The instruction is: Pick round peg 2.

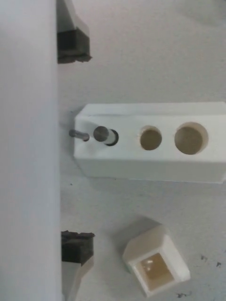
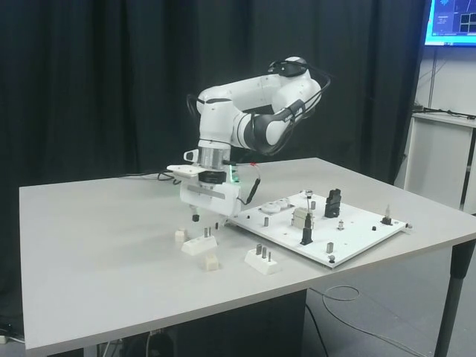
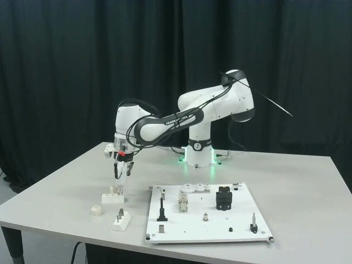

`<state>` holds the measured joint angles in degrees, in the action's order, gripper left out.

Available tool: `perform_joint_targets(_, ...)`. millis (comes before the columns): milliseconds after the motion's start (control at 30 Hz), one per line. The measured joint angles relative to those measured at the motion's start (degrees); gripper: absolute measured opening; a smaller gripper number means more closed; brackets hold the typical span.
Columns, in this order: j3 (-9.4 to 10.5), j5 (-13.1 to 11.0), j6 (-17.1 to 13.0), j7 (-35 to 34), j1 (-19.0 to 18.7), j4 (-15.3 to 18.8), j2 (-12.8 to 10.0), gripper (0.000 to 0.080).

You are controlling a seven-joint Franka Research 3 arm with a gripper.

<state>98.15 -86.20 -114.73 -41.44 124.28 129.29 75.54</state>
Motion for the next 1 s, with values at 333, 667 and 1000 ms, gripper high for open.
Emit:
perform_joint_targets(333,0.77,-1.1,-1.9,0.0,0.5,-0.3,0.2,0.08)
perform_joint_targets(667,1.8,-1.3,-3.5,0.0,0.6,-0.4,0.5,0.08)
perform_joint_targets(1000,2.86,-1.3,-4.9,0.2,0.6,-0.6,0.6,0.0704)
